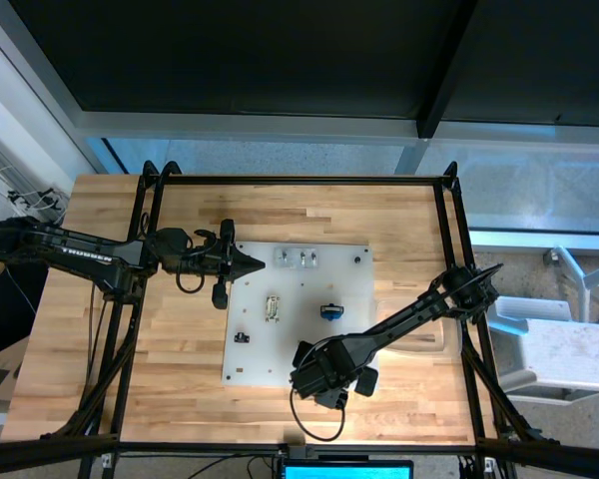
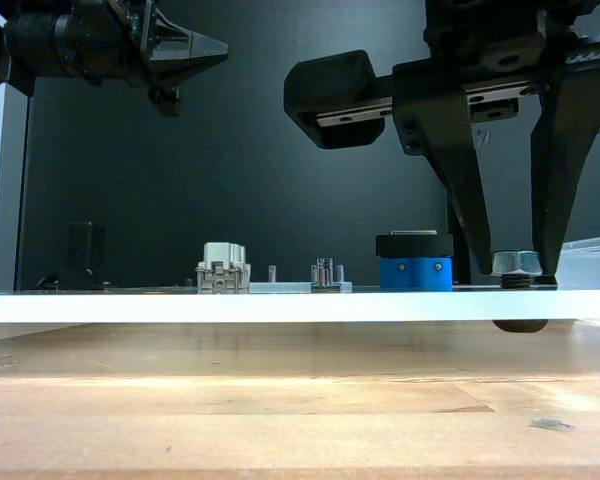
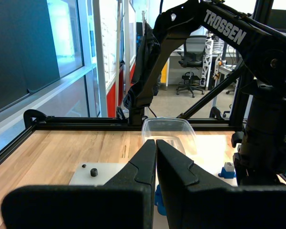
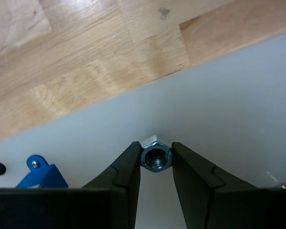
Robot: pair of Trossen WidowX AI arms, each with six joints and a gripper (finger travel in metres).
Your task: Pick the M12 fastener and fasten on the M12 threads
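Low view, my right pincer [image 2: 517, 268] clamped on the M12 nut [image 4: 156, 158] atop its stud [image 2: 518, 281] by the table's [image 1: 100, 329] near edge, my left pincer [image 1: 260, 264] pressed together, raised left of centre.

Four views share the white board [image 1: 270, 354]
High looks down from the near edge, low level from there; wrist cameras sight along the left gripper [image 3: 156, 143], raised far-left, and right gripper [image 4: 156, 151], tight over the M12 nut [image 4: 156, 159].

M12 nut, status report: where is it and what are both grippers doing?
Right gripper shut on M12 nut, low at board's near edge. Nut atop stud, ribs showing beneath. Left gripper shut, raised over board's far left. Nothing in the way.
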